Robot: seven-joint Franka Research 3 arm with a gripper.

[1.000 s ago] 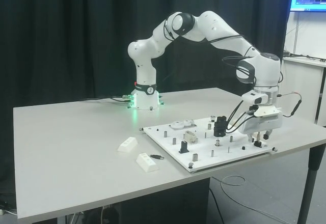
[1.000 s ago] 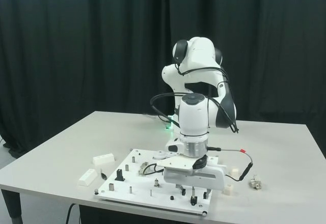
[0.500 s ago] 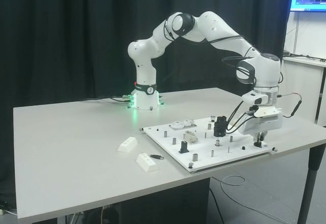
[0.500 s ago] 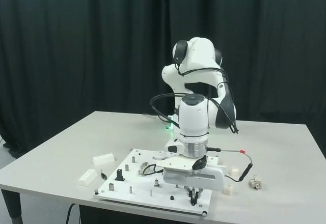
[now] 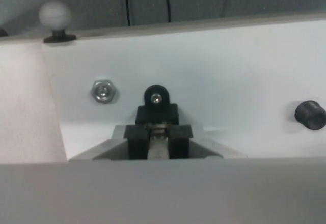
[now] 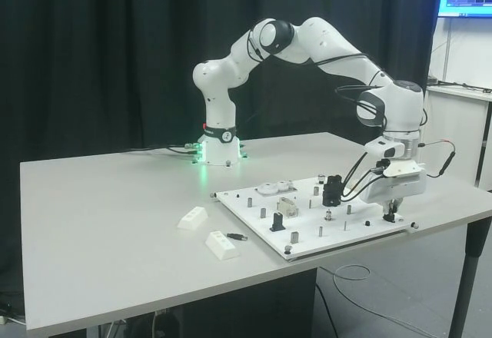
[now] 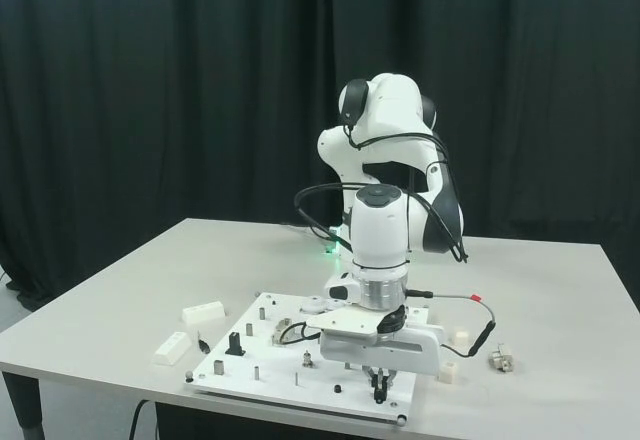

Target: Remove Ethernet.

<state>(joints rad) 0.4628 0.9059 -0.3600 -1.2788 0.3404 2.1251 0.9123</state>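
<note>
Gripper lowered onto the Ethernet plug at the white board.
The plug sits near the board's corner at the counter edge; jaws closed on it.

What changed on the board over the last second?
The gripper dropped lower onto the white board at its near corner, and its fingers now sit closed on the Ethernet plug. The two white blocks and the other fixtures stayed put.
</note>
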